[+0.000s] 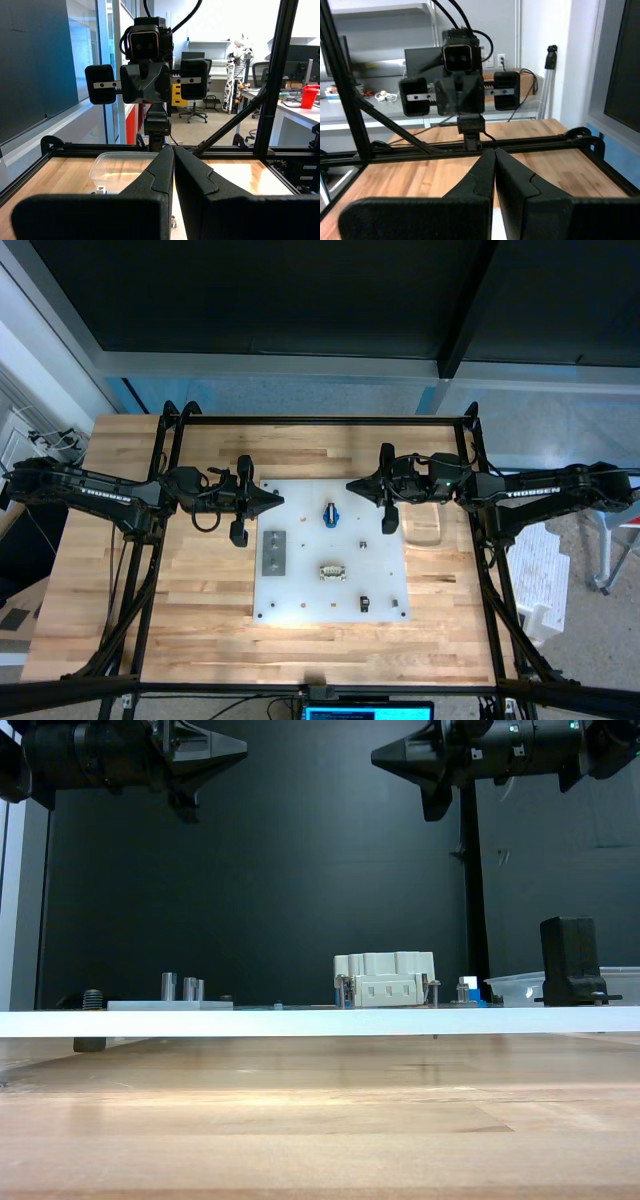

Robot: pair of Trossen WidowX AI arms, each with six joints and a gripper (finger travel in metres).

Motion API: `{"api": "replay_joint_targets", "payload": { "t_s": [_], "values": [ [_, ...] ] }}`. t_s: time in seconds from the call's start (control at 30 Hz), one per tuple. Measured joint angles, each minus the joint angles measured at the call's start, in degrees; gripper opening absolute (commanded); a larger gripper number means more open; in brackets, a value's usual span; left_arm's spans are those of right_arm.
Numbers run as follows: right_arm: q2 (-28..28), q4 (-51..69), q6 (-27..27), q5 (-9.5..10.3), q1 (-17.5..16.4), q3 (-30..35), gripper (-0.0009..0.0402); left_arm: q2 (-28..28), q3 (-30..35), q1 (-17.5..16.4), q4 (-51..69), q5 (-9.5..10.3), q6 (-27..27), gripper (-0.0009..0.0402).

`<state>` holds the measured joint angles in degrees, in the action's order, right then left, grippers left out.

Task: Pick the 16mm bar and install on taskboard

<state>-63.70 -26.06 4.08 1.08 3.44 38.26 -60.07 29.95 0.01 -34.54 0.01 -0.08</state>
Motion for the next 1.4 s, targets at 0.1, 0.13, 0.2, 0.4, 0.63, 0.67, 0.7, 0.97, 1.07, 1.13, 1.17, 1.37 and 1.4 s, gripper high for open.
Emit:
{"api": "replay_joint_targets", "payload": {
  "t_s": [0.1,0.13,0.2,0.4,0.63,0.67,0.7,0.97,1.07,1.13,1.17,1.37,1.4],
  "values": [
    [0.0,0.0,0.0,0.0,-0.1,-0.2,0.0,0.0,0.0,0.0,0.0,0.0,0.0,0.0],
    [0.0,0.0,0.0,0.0,-0.2,-0.3,0.0,0.0,0.0,0.0,0.0,0.0,0.0,0.0],
    [0.0,0.1,0.0,0.0,-0.3,-0.5,0.0,0.0,0.0,0.0,0.0,0.0,0.0,0.0],
    [0.0,-0.2,0.1,-0.02,-0.5,-2.0,0.0,0.0,0.0,0.0,0.0,0.0,0.0,0.0],
    [0.0,-1.7,0.7,-0.02,-0.6,-2.3,0.0,0.0,0.0,0.0,0.0,0.02,0.0,0.0],
    [0.0,-1.7,0.8,-0.02,-0.6,-2.3,0.0,0.0,0.0,0.0,0.0,0.0,0.0,0.0],
    [0.0,-1.7,1.0,-0.02,-0.6,-2.3,0.0,0.0,0.0,0.0,0.0,0.0,0.0,0.0],
    [0.0,-1.9,1.2,-0.02,-0.6,-2.3,0.0,0.0,0.0,0.0,0.0,0.0,0.0,0.0],
    [0.0,-2.1,1.2,-0.02,-0.7,-2.3,0.0,0.0,0.0,0.0,0.0,0.02,0.0,0.0],
    [0.0,-2.2,1.4,-0.02,-0.8,-2.3,0.0,0.0,0.0,0.0,0.0,0.02,0.0,0.0],
    [0.0,-2.2,1.5,0.0,-0.9,-2.3,0.0,0.0,0.0,0.0,0.0,0.0,0.0,0.0],
    [0.0,-2.2,1.6,-0.02,-1.4,-2.2,0.0,0.0,0.0,0.0,0.0,0.0,0.0,0.0],
    [0.0,-2.2,1.6,-0.02,-1.4,-2.2,0.0,0.0,0.0,0.0,0.0,0.0,0.0,0.0]
  ]
}}
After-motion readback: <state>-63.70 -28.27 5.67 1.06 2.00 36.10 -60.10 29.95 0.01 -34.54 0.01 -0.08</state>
